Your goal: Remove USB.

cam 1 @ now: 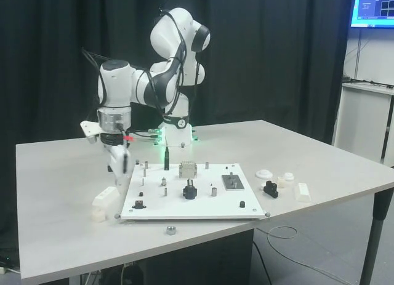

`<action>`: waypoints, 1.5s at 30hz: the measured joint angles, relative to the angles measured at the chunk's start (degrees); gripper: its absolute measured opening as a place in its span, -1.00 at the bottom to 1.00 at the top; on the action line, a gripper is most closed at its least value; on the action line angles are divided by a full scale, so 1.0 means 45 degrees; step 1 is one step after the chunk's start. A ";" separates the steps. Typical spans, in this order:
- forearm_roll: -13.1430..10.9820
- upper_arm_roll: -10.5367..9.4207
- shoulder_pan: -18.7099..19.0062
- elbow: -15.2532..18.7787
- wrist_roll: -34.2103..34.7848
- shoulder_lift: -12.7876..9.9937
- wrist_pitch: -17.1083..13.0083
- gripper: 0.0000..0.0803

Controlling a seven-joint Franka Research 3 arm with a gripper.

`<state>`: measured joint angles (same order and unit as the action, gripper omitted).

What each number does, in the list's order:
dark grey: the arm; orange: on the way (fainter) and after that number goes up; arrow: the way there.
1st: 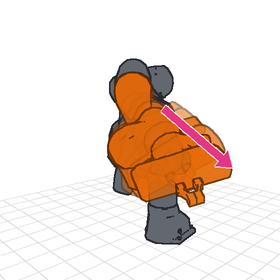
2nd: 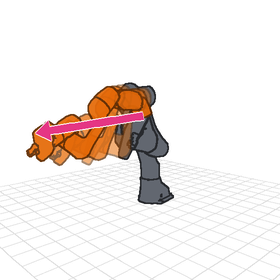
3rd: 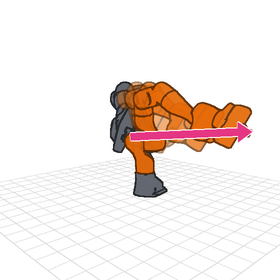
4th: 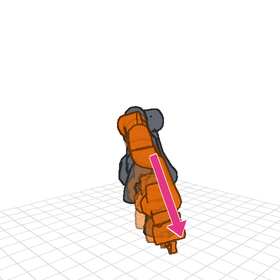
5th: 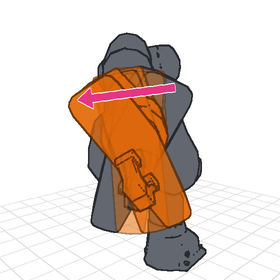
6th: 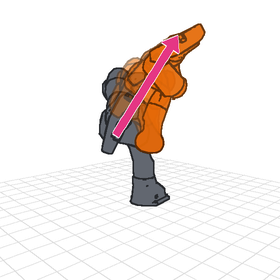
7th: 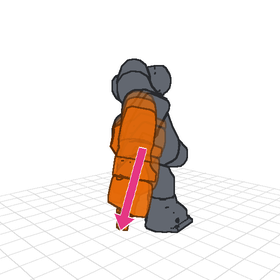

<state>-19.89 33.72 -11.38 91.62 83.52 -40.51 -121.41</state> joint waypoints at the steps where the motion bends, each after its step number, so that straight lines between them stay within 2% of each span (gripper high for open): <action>1: -0.0001 -0.0008 0.0063 0.0011 -0.0248 0.0024 0.0096 0.99; 7: 0.0001 -0.0021 0.0582 0.0306 -0.1386 0.0344 0.0501 0.99; 13: 0.0154 0.0005 0.1152 0.0960 -0.2034 0.0940 0.0616 0.99; 27: 0.1469 0.0079 0.2486 0.3074 -0.3218 0.2953 0.0591 0.99; 35: 0.2387 0.0078 0.3211 0.4216 -0.4855 0.4063 0.0217 0.99; 45: 0.3066 0.0079 0.3877 0.5822 -0.6829 0.5399 -0.0710 0.99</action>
<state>-6.09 34.08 6.07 117.82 52.79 -16.22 -124.61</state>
